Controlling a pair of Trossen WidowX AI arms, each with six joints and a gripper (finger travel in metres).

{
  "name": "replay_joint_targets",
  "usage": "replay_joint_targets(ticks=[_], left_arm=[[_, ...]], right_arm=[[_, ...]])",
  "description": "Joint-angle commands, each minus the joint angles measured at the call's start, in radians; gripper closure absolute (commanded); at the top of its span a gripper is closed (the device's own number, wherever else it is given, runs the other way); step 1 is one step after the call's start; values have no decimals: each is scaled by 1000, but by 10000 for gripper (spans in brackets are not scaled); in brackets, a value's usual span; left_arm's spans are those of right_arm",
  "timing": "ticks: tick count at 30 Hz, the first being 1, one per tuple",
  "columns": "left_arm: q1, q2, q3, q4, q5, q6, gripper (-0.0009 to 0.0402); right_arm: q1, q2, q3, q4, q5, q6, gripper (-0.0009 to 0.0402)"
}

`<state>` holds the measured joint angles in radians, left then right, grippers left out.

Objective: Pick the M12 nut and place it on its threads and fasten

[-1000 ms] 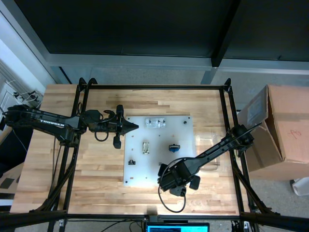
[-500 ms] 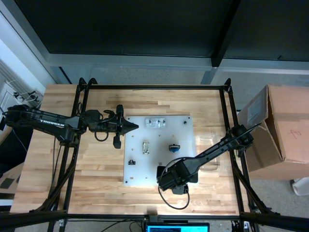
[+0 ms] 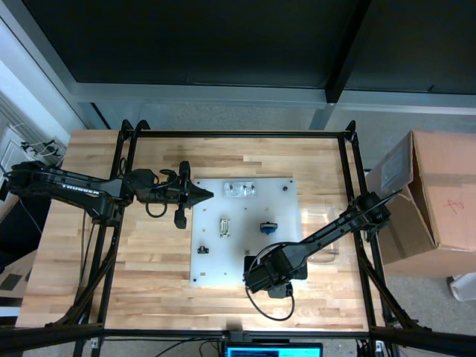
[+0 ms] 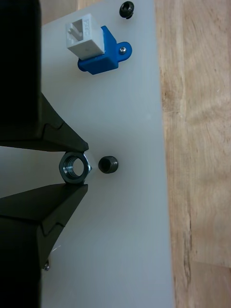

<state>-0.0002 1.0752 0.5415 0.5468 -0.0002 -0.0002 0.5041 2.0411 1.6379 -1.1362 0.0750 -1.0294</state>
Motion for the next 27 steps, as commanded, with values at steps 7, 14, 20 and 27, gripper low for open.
replay_joint_targets(ticks=[7, 14, 20, 27], left_arm=[[0, 0, 0, 0, 0, 0, 393], [0, 0, 0, 0, 0, 0, 393], [0, 0, 0, 0, 0, 0, 393], [0, 0, 0, 0, 0, 0, 393]], right_arm=[[-1, 17, 1, 20, -39, -1, 389], [-7, 27, -1, 25, -41, -2, 389], [-10, 43, -1, 29, -42, -1, 389], [-11, 43, -10, 35, -42, 0, 389]])
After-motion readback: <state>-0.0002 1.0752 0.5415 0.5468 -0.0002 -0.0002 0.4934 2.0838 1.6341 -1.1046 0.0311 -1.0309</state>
